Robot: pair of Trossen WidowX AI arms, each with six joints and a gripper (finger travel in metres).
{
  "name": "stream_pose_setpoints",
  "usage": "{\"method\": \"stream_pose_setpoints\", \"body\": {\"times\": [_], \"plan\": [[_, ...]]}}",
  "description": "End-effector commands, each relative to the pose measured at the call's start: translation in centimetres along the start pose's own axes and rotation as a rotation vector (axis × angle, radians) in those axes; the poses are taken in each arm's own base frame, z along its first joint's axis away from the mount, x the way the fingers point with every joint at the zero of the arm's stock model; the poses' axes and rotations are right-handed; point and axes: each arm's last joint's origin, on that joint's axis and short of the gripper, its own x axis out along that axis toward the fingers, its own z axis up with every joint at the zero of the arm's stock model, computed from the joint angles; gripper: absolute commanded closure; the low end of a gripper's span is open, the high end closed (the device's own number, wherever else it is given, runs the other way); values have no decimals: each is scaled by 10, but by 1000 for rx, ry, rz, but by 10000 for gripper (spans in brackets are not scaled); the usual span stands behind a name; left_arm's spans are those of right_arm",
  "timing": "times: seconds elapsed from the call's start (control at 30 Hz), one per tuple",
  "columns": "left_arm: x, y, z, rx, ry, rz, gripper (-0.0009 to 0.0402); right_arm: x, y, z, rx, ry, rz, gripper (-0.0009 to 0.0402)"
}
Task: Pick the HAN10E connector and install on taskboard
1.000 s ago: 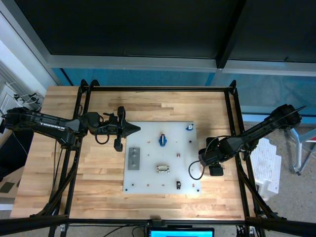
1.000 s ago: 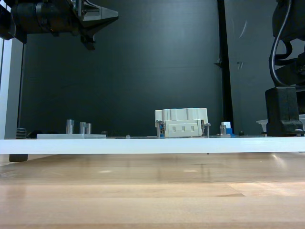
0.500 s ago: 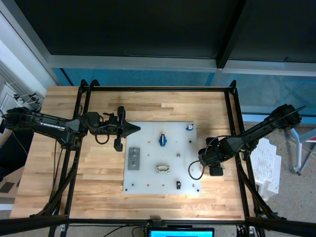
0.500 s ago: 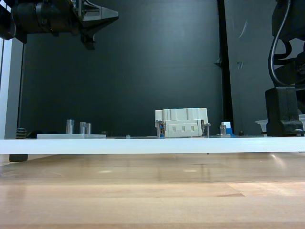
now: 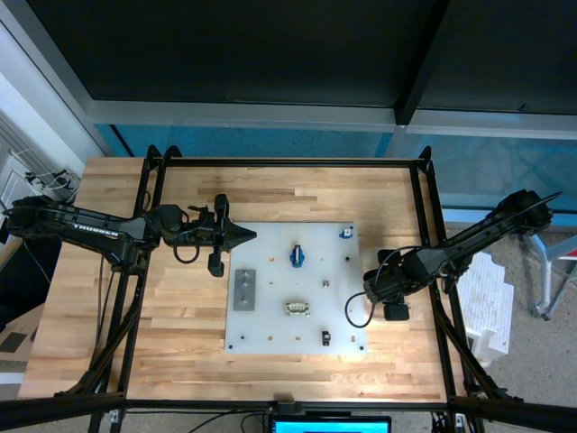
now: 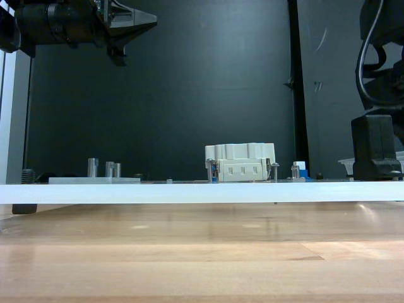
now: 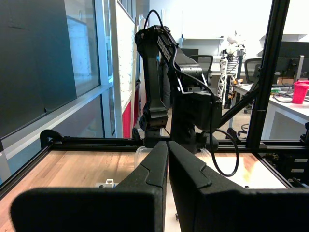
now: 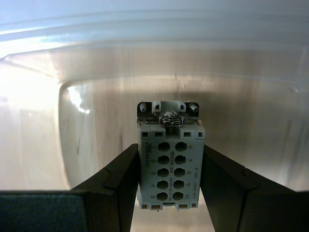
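Observation:
The HAN10E connector (image 8: 170, 169), a pale grey block with two rows of numbered holes, is clamped between my right gripper's (image 8: 170, 155) black fingers (image 8: 120, 176). That gripper (image 5: 386, 298) hangs low just off the right edge of the white taskboard (image 5: 270, 336), and the high view hides the connector. My left gripper (image 5: 252, 235) is shut and empty, held high over the board's back left corner, its fingers pressed together in the left wrist view (image 7: 167, 143).
A beige socket housing (image 5: 297, 308) (image 6: 240, 163) stands on the board's front middle. A grey metal block (image 5: 244, 289), a blue part (image 5: 297, 255) and small black fittings also sit on it. A glossy translucent tray surface (image 8: 96, 96) lies behind the held connector.
The right gripper has shifted very slightly up and to the right with the connector in it. The left arm has not moved.

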Motion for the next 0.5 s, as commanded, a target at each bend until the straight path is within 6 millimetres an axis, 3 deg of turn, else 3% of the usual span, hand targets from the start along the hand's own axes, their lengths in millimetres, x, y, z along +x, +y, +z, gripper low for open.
{"method": "stream_pose_setpoints", "body": {"times": [0.03, 0.33, 0.5], "plan": [[0, 0, 0, 0, 0, 0, 392, -13, -1, 1, 1, -4, 3, 372], [0, 0, 0, 0, 0, 0, 392, -56, -2, 6, 8, -31, 13, 373], [0, 0, 0, 0, 0, 0, 392, -69, -2, 7, 6, -18, 8, 373]]}}
